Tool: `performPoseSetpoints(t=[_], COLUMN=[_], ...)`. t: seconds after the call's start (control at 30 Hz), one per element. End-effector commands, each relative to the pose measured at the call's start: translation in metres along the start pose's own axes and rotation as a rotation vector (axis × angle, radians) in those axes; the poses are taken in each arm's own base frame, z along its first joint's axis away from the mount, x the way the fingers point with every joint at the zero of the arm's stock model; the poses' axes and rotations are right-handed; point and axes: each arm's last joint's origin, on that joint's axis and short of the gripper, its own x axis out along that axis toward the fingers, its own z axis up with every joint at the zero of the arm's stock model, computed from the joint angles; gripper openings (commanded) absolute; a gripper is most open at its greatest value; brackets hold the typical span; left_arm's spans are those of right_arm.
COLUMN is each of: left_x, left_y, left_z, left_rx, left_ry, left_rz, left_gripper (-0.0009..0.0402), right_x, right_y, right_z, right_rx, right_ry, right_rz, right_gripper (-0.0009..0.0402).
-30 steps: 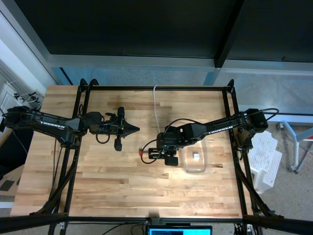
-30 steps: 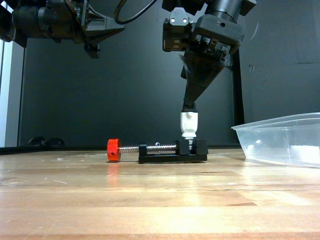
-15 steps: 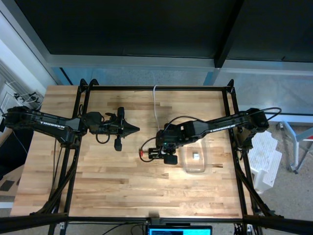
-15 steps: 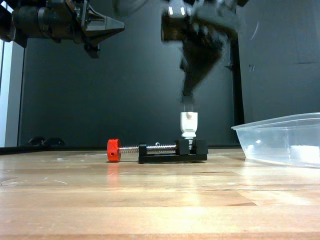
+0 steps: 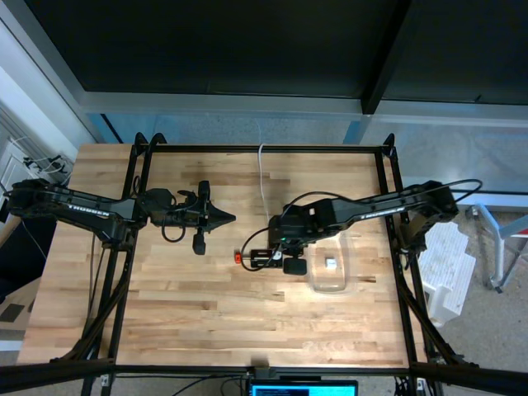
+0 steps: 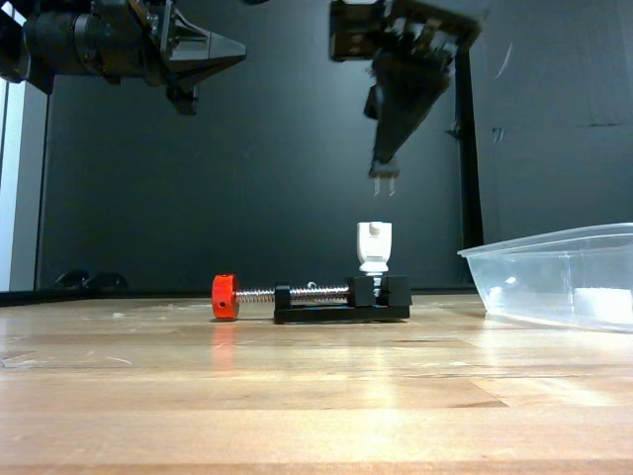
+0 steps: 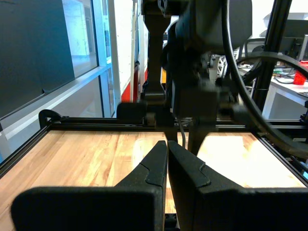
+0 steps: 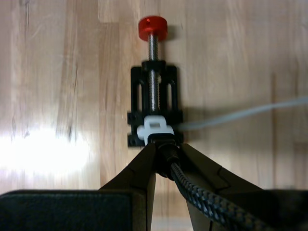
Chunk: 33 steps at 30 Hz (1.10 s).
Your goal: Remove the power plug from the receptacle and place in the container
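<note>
In the low view's upper middle, the right gripper pinches the power plug with its fingers, apart above the receptacle. The left gripper hangs upper left, fingers pressed together.

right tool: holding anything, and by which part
The right tool grips the power plug by its black body, prongs down, above the receptacle. The left tool, shut and empty, hangs at the left.

Pretty clearly a robotics lab: butcher-block table boxed in a black metal frame, Trossen arms mounted at both edges, left gripper hanging over the left half, right gripper up above the middle, plus big glass panes and cluttered desks behind.
</note>
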Motion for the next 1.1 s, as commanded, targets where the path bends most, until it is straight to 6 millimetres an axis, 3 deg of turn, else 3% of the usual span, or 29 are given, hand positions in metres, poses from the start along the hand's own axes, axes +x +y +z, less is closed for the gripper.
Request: performPoseSetpoints(t=[0.03,0.43,0.67,1.1], left_x=[0.0,0.0,0.0,0.0], left_y=[0.0,0.0,0.0,0.0], left_z=[0.0,0.0,0.0,0.0], left_rx=[0.0,0.0,0.0,0.0], left_ry=[-0.001,0.0,0.0,0.0], left_rz=[0.0,0.0,0.0,0.0], left_gripper=[0.0,0.0,0.0,0.0], right_x=[-0.005,-0.009,-0.001,0.007], right_y=[0.0,0.002,0.006,0.013], right_z=[-0.014,-0.07,-0.096,-0.108], right_rx=[-0.009,-0.017,0.016,0.021], right_ry=[0.017,0.079,0.122,0.146], right_rz=[0.001,0.002,-0.006,-0.005], right_gripper=[0.0,0.0004,0.0041,0.0125])
